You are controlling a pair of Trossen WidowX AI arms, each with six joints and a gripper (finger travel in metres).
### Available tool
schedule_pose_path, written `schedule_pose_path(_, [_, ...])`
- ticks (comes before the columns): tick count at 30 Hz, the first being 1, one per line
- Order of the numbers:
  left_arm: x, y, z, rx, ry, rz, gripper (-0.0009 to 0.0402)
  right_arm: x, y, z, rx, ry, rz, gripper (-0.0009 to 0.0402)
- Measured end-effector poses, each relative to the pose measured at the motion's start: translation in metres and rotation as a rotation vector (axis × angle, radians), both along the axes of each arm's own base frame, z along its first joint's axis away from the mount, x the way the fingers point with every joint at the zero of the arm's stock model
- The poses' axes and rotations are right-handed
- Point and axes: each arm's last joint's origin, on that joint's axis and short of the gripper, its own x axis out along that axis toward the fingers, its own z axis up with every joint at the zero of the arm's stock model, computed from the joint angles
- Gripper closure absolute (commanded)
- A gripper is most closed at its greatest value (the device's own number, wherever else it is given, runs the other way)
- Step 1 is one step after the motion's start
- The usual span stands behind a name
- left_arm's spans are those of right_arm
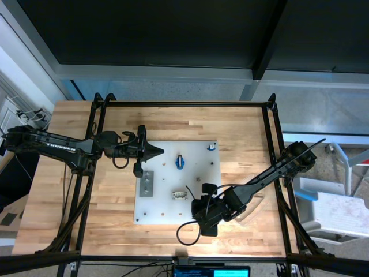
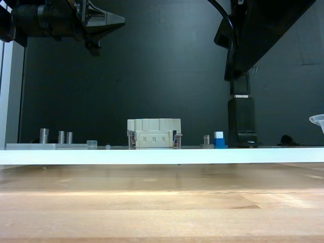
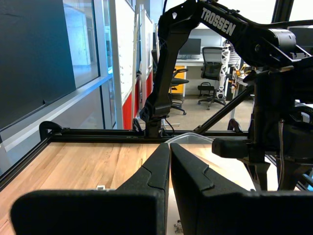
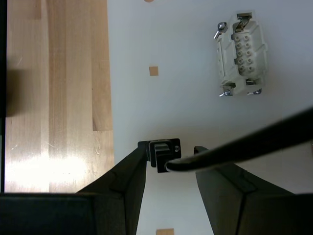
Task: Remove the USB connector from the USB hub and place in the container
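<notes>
Wood-plank table (image 1: 69,190) inside a black frame, with a dark panel behind it. Surface flat, matte, uncluttered around the work.

White board (image 1: 196,156) lies flat at mid-table. It carries a beige multi-pin connector (image 4: 242,56) and a blue fitting (image 1: 180,162).

Left gripper (image 1: 157,152) hangs high over the board's left edge, fingers pressed together on nothing; parked, by the look of it.

Right gripper (image 4: 168,196) is down at the board's near side. Its fingers are spread and straddle the plug: one is at its flank, the other just short of it, so no grip is made.

Container (image 1: 256,210), clear plastic, sits on the table just right of the board, partly under the right arm.

USB connector (image 4: 230,149): thin black cable, its slack curling off the board's near edge. Plug (image 4: 164,157) is seated in the USB hub (image 4: 143,145).

Judgement: very light. The cable is limp and springy, so it gives no pull and will trail. Take the rigid plug body across its sides and draw it straight out along the socket axis. Smooth shell and friction fit mean a firm pinch is needed. The shallow tray may let the curl spring out.
</notes>
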Motion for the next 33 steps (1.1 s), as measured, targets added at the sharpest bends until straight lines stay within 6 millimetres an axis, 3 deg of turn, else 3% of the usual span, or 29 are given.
schedule_pose_path(9, [0.0, 0.0, 0.0, 0.0, 0.0, 0.0, 0.0392, 0.0005, -0.0009, -0.0005, 0.0, 0.0, -0.003, 0.0309])
schedule_pose_path(18, [0.0, 0.0, 0.0, 0.0, 0.0, 0.0, 0.0392, 0.0007, -0.0012, -0.0005, -0.003, 0.001, 0.008, 0.0397])
schedule_pose_path(33, [0.0, 0.0, 0.0001, 0.0, 0.0, 0.0, 0.0392, 0.0018, -0.0031, -0.0005, -0.008, 0.001, 0.011, 0.0393])
